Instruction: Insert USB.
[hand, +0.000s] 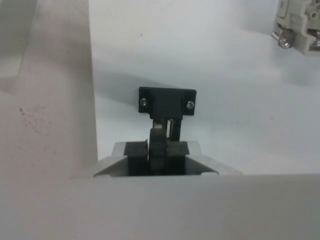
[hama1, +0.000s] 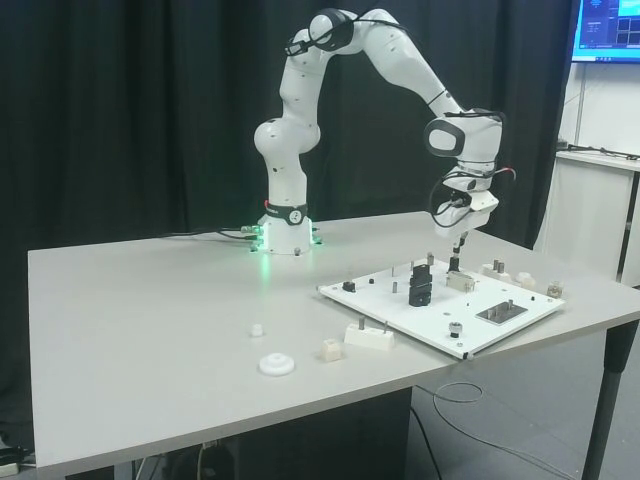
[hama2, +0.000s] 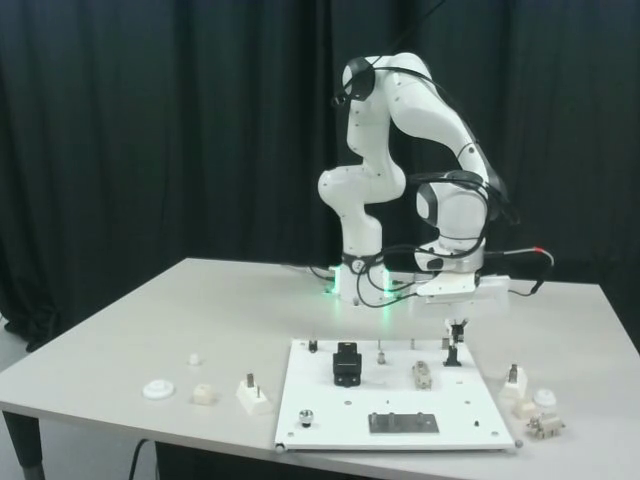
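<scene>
- USB plug (hand: 161, 131), a small black rigid connector with a pale metal tip, sits pinched between the fingertips of the white arm's two-fingered gripper (hand: 159, 150), hanging just above the black screwed-down socket block (hand: 167, 101) on the white assembly board (hama1: 440, 305).
- Taken left to right in the first room view, the grey table (hama1: 150, 310) carries a small white gear-like disc (hama1: 275, 365) and a white block with pins (hama1: 369, 336) lying loose, both well apart from the work; next comes a tall black fixture (hama1: 420, 284) standing on the board, then the gripper over the socket block, then small white parts (hama1: 498, 269) near the board's far edge.
- The gripper's jaws are pressed together on the plug body, with the metal tip left free below them.
- The plug looks light and stiff, so weight should not trouble the hold; its smooth hard shell may slip or twist between the pads if it meets the socket rim off-centre.
- The thin metal tongue is probably the fragile part, and a tilted push could jam it.
- The best hold is judged to be on the flat sides of the black housing, close to the tip, so that the plug stays upright.
</scene>
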